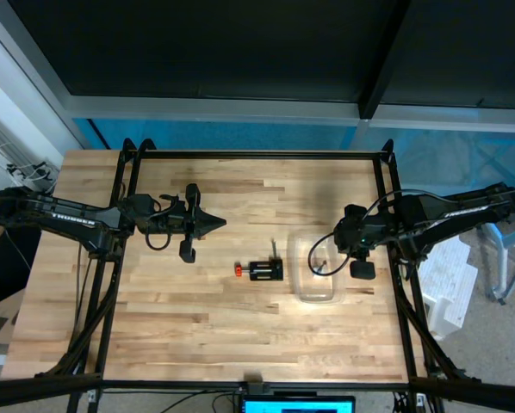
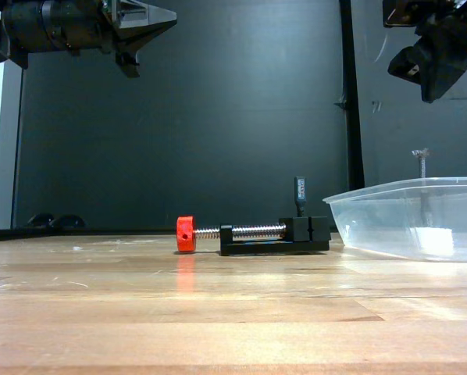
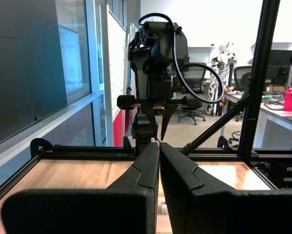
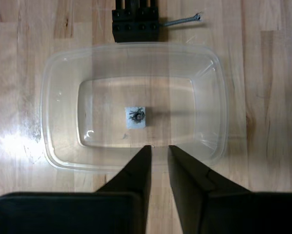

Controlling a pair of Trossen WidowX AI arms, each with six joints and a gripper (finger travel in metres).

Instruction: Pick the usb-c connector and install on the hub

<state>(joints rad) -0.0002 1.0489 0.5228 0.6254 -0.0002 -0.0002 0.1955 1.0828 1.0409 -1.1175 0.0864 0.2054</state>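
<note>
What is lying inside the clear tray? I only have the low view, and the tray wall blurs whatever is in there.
Observer: The right wrist view shows a small whitish square piece on the clear tray's floor, with the tiny dark grey usb-c connector sitting on it.
Operator: Is the right gripper over it?
Observer: The right gripper hangs above the tray, fingers slightly apart with nothing between them.
Operator: And the left gripper?
Observer: The left gripper is shut and raised; the high view places it left of the hub and farther from the near edge of the table.
</note>
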